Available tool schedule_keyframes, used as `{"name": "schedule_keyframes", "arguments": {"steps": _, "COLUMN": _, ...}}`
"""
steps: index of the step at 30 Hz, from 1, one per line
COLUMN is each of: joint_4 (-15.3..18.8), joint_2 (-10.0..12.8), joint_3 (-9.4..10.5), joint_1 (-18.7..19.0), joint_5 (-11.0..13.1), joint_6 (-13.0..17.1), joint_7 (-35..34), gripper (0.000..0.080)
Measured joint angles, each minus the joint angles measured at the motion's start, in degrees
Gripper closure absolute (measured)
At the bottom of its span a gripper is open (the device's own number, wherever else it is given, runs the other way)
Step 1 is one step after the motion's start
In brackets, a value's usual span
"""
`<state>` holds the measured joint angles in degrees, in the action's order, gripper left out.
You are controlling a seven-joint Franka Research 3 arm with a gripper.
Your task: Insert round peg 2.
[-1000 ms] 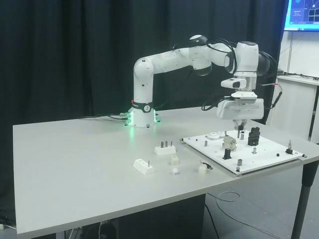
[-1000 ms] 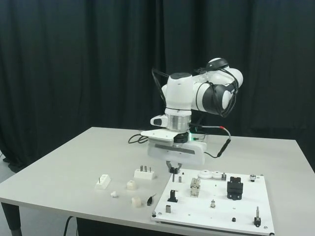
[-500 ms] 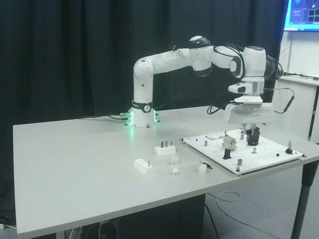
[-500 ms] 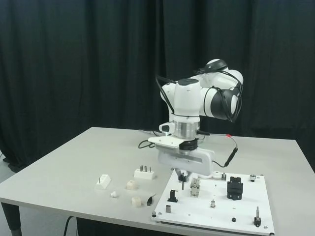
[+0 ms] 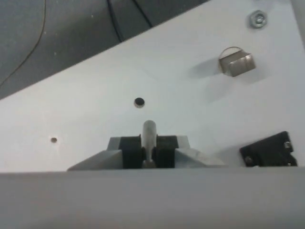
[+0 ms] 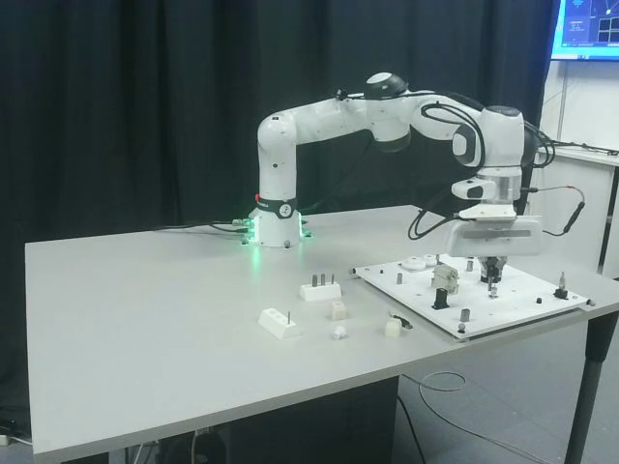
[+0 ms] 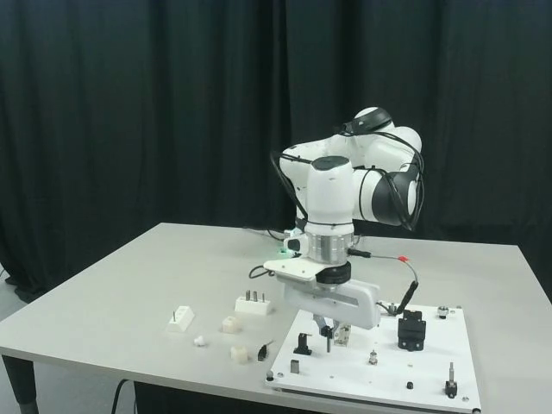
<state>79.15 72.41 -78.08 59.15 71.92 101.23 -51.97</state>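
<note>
Gripper (image 5: 149, 155) in the wrist view pinches round peg 2 (image 5: 149, 136) over the white board (image 5: 95, 109), near a small hole (image 5: 138, 102). First room view: arm (image 6: 329, 111) hangs above that board. Second room view: peg just off the surface.

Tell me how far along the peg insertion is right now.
Done: the claw is shut on the round peg. In hand: the peg hangs above the white board, near a small dark hole. Left: lining up with its hole, lowering, releasing.
</note>
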Motion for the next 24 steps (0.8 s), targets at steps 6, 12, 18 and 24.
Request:
{"name": "schedule_keyframes", "arguments": {"steps": 6, "joint_4": -1.02, "joint_2": 0.01, "joint_3": 1.37, "joint_1": -0.86, "joint_5": -0.10, "joint_6": 0.11, "joint_7": -0.36, "gripper": 0.0742}}
{"name": "schedule_keyframes", "arguments": {"steps": 12, "joint_4": -1.65, "joint_2": 0.05, "joint_3": 2.65, "joint_1": -1.48, "joint_5": -0.64, "joint_6": 0.68, "joint_7": -0.36, "gripper": 0.0742}}
{"name": "schedule_keyframes", "arguments": {"steps": 18, "joint_4": -2.49, "joint_2": 0.13, "joint_3": 3.97, "joint_1": -2.30, "joint_5": -1.47, "joint_6": 0.97, "joint_7": -0.36, "gripper": 0.0742}}
{"name": "schedule_keyframes", "arguments": {"steps": 24, "joint_4": -3.78, "joint_2": 0.17, "joint_3": 5.37, "joint_1": -3.16, "joint_5": -3.07, "joint_6": 1.44, "joint_7": -0.36, "gripper": 0.0742}}
